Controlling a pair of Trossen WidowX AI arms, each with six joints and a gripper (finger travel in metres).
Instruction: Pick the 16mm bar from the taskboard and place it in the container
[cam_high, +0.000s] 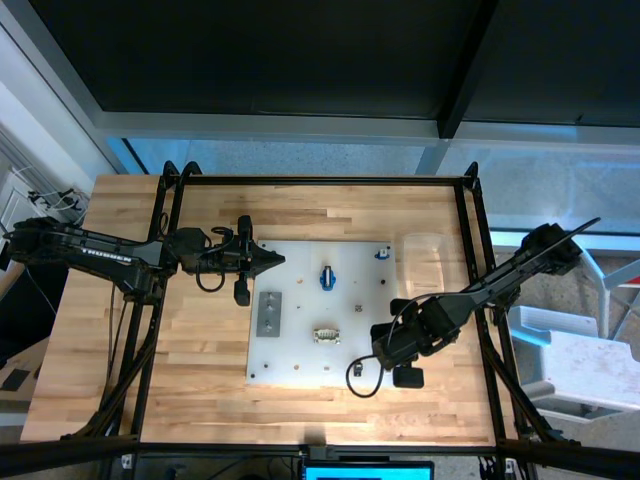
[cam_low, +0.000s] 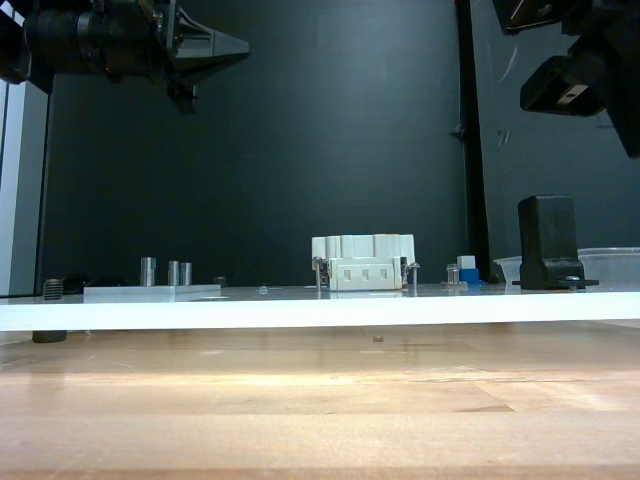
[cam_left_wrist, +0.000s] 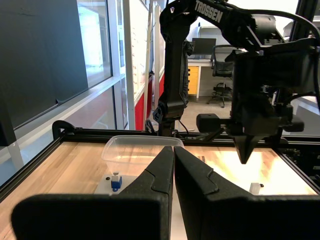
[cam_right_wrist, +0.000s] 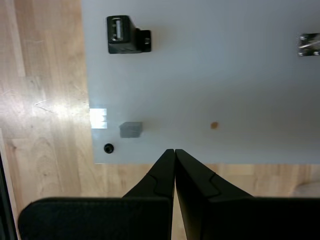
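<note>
Both closed and empty: left end effector (cam_high: 270, 259) hovers at the upper-left edge of the taskboard (cam_high: 300, 345), right end effector (cam_high: 387, 351) over its right edge.

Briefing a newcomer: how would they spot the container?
On the wooden table, find the white taskboard, left tool over its far left corner, right tool above its near right corner. The container lies beside the board's far right corner, the only clear, hollow tray.
</note>
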